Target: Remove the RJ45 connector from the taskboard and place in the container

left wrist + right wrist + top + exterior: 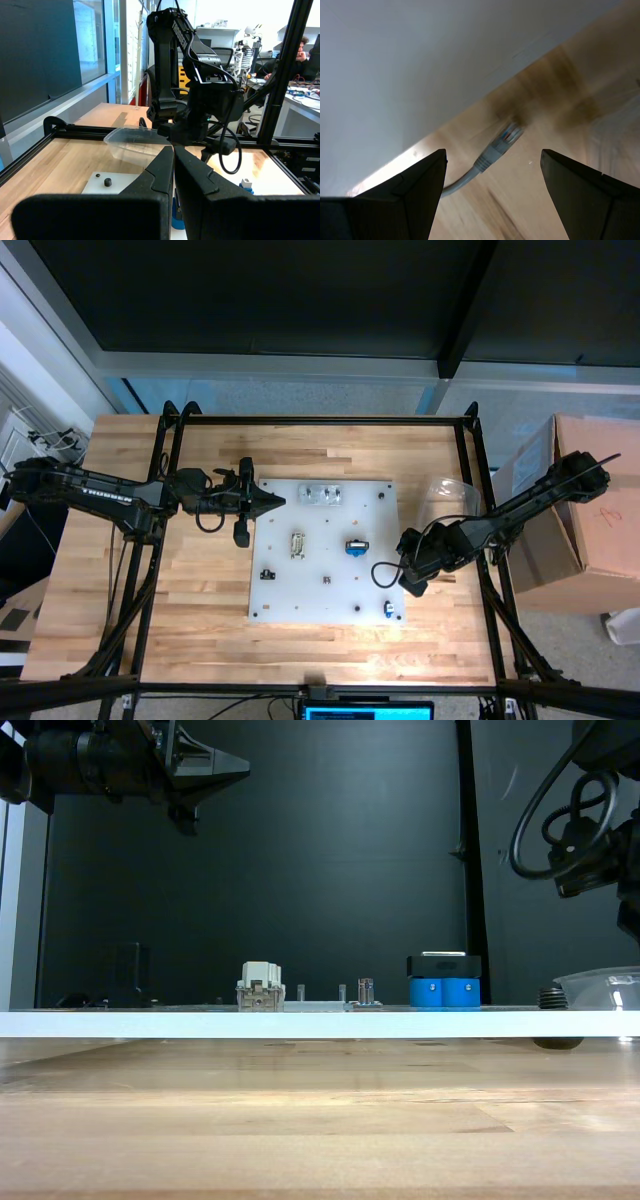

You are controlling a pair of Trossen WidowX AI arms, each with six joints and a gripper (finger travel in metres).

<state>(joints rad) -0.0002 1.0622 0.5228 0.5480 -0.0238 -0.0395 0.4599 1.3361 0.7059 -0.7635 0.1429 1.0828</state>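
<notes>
Connector (pixel 501 145) under right tool (pixel 492 155); left tool (pixel 278 502) aloft

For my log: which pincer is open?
The right pincer, over the RJ45 connector lying free beside the taskboard; the left pincer, above its left edge, is shut.

The left gripper (pixel 279 502) and right gripper (pixel 413 587) are black. The taskboard (pixel 300 590) is white, the RJ45 connector (pixel 501 142) grey with a clear tip, the table (pixel 120 610) pale striped wood.

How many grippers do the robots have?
2. The left gripper, shut, hovers over the left edge of the taskboard. The right gripper, open, hangs above the RJ45 connector lying free on the table beside the taskboard.
</notes>
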